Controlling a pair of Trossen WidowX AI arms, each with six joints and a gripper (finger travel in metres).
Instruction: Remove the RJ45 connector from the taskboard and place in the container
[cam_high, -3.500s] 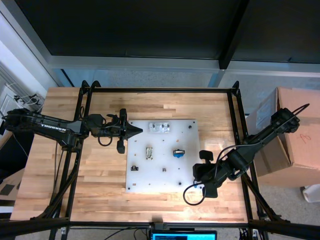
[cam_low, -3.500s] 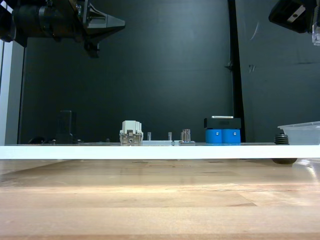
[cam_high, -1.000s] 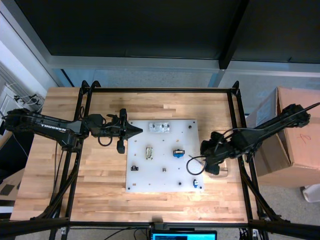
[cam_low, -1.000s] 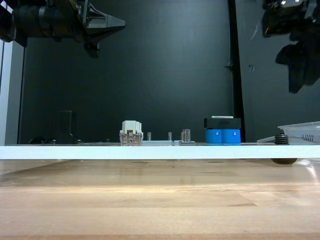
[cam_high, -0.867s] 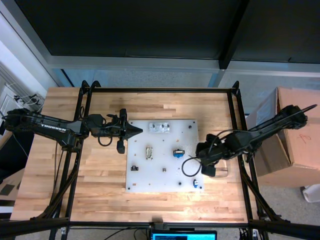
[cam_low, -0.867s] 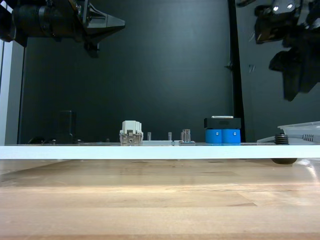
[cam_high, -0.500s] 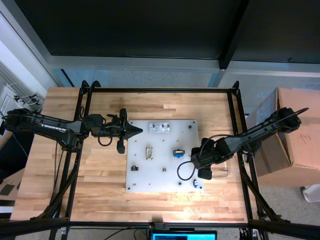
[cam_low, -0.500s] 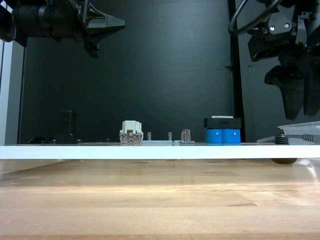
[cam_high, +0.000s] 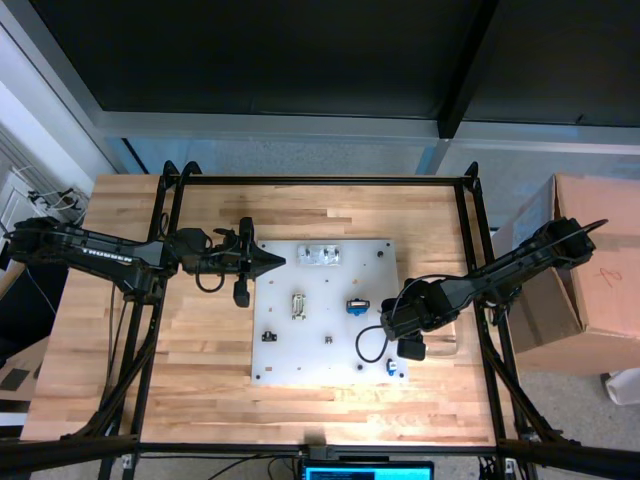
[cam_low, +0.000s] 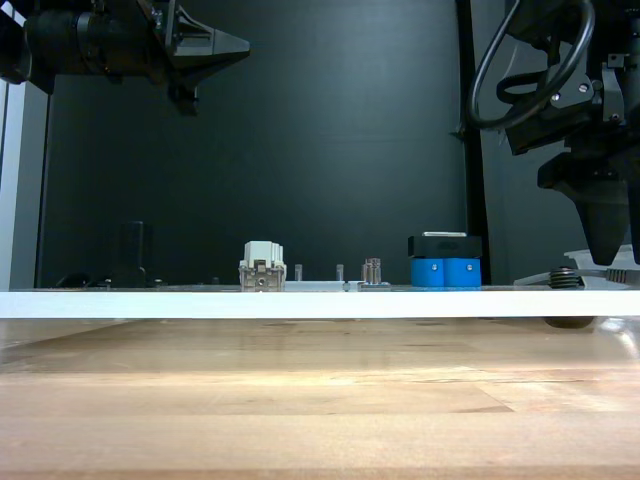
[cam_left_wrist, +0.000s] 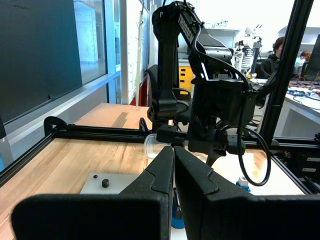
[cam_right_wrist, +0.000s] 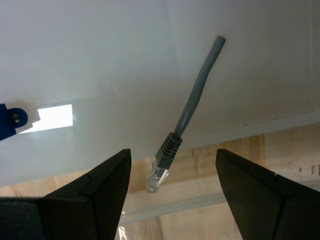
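1. The left arm reached in from the left of the high view and ran level, well above the table. The left gripper (cam_high: 280, 262) pointed at the upper left edge of the white board (cam_high: 300, 350), its fingers pressed together on nothing.
2. The right arm bent in from the right, wrist tipped downward. The right gripper (cam_right_wrist: 172, 150) hung over the board's right edge, beside the clear container (cam_high: 447, 340), fingers spread wide and empty.
3. The connector (cam_right_wrist: 159, 172) lay free below the spread fingers. Its grey cable (cam_right_wrist: 197, 95) rested on a white surface. Whether it lay inside the container could not be told.
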